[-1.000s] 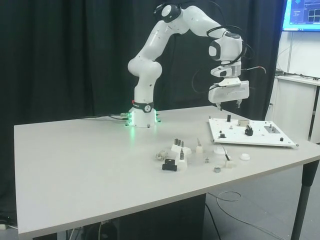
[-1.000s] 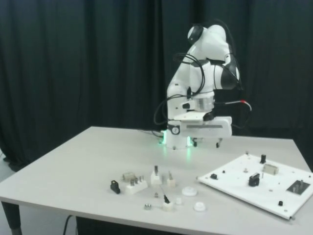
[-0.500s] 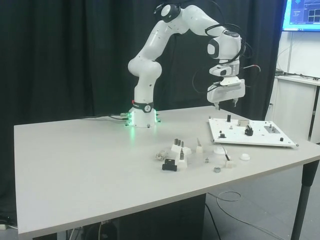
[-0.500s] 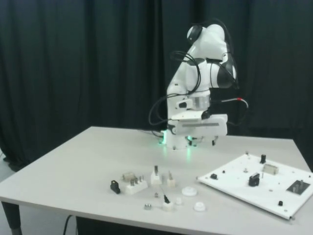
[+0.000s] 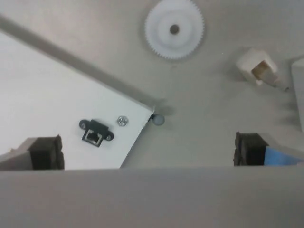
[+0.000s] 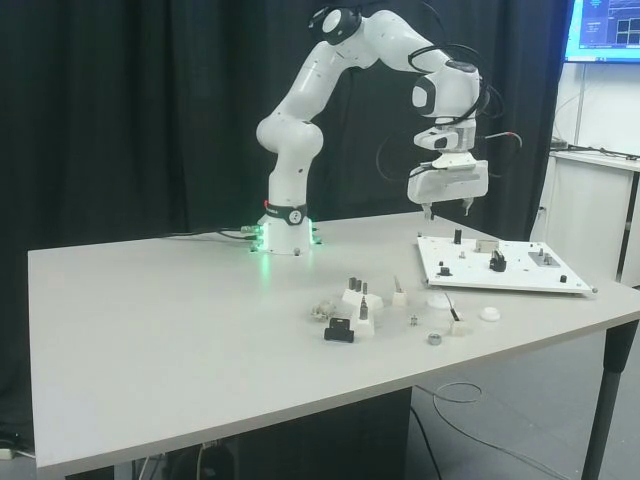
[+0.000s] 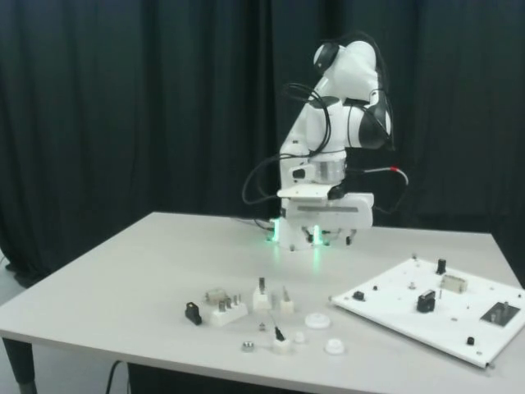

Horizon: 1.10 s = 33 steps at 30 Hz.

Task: Pick BNC.

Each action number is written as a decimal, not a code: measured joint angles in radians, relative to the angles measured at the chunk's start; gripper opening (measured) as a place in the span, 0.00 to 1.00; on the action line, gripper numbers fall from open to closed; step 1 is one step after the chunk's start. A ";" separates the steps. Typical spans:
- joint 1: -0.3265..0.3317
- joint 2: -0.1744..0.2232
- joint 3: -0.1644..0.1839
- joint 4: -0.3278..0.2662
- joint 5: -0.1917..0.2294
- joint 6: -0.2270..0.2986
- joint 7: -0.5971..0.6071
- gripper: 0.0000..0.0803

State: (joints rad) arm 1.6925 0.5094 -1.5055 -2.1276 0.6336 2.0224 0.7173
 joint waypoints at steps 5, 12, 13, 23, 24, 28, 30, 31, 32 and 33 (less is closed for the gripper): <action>-0.012 0.009 0.002 -0.001 0.000 0.024 0.025 1.00; -0.041 0.011 0.019 -0.012 0.001 0.075 0.026 1.00; -0.047 0.011 0.023 -0.014 0.001 0.082 0.026 1.00; -0.137 0.011 0.088 -0.019 0.002 0.139 0.025 1.00; -0.147 0.011 0.096 -0.019 0.002 0.143 0.025 1.00; -0.190 0.011 0.129 -0.019 0.002 0.152 0.023 1.00; -0.212 0.011 0.145 -0.019 0.002 0.153 0.023 1.00; -0.222 0.011 0.153 -0.019 0.003 0.154 0.023 1.00; -0.233 0.011 0.161 -0.020 0.004 0.154 0.025 1.00; -0.244 0.011 0.169 -0.020 0.006 0.154 0.030 1.00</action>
State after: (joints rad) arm 1.4483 0.5207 -1.3369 -2.1472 0.6394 2.1764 0.7469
